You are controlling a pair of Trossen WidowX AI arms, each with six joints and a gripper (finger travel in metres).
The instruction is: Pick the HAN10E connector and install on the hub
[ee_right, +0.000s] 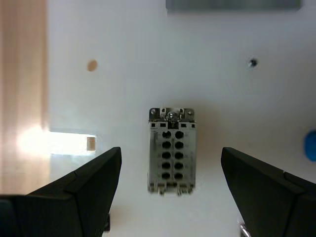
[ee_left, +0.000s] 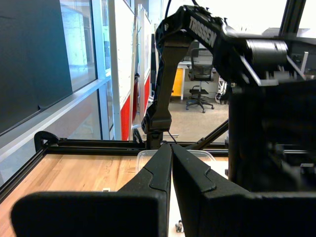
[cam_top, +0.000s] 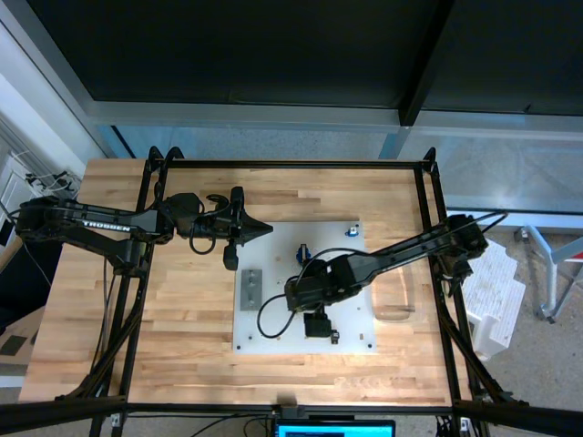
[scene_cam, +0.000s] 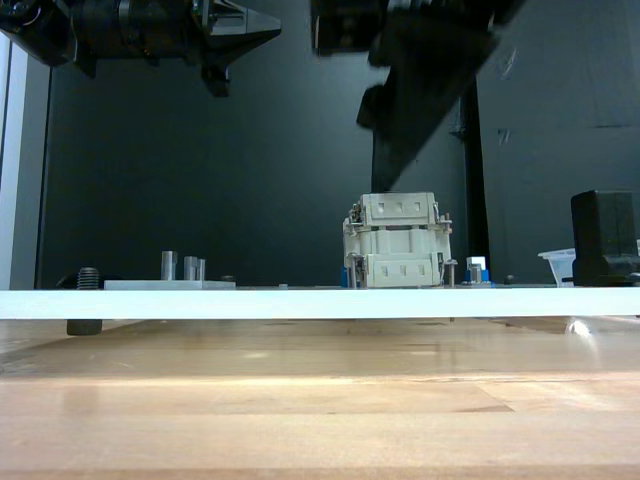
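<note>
The pale HAN10E connector (scene_cam: 395,212) sits upright on top of the beige hub (scene_cam: 400,265) on the white board (scene_cam: 300,302). In the right wrist view the connector (ee_right: 172,150) shows its two rows of dark holes from above. My right gripper (ee_right: 170,154) hangs above it, open, with a finger (ee_right: 94,182) on each side and not touching it. In the high view the right gripper (cam_top: 310,296) covers the connector and hub. My left gripper (cam_top: 260,228) hovers shut and empty over the board's far left corner, its tips (ee_left: 171,148) pressed together.
A flat grey metal block (cam_top: 250,289) with pegs (scene_cam: 185,267) lies left of the hub. A blue part (cam_top: 303,252) stands behind it. A black block (cam_top: 317,323) sits near the board's front. A clear container (cam_top: 396,293) lies at the right.
</note>
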